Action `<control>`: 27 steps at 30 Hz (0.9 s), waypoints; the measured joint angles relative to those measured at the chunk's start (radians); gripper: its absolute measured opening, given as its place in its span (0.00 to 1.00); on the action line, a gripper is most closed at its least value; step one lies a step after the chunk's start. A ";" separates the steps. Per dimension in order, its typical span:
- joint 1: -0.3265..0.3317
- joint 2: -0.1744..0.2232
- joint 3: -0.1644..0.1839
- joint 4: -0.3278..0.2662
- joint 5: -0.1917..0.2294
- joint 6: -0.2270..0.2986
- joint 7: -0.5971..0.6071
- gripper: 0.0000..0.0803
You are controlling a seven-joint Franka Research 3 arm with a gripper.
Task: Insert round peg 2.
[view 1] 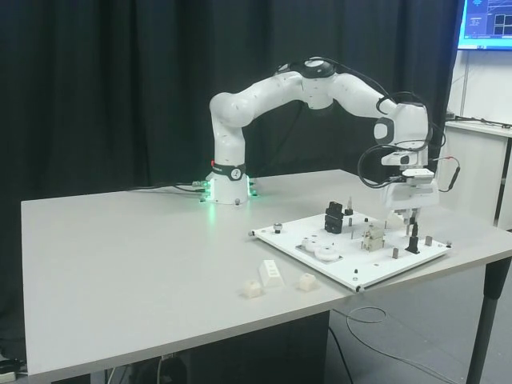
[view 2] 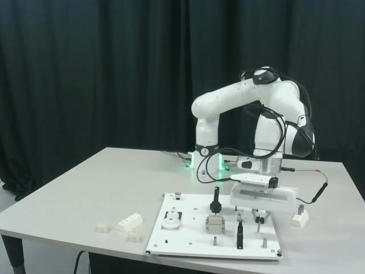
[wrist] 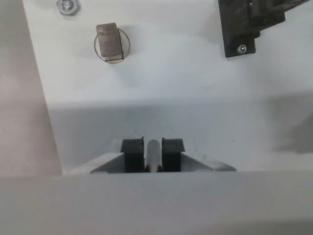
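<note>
The claw (wrist: 153,154) is pinching the round peg (wrist: 153,152) upright between its two black fingers (wrist: 132,152), held above the white board (wrist: 171,73). From the peg, a square-topped post (wrist: 109,41) stands in its ring at about 11 o'clock and a black fixture (wrist: 247,24) lies toward 1 o'clock, both well apart from it.

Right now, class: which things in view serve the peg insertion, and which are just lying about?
For the job:
gripper
round peg, held between the fingers
white board

Lying about:
three small white blocks on the grey table
black fixture on the board
</note>
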 joint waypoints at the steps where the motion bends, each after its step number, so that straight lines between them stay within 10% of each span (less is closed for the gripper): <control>1: 0.000 0.000 0.001 0.000 0.000 0.000 0.000 0.09; 27: 0.012 0.000 0.014 -0.018 0.014 0.000 0.000 0.09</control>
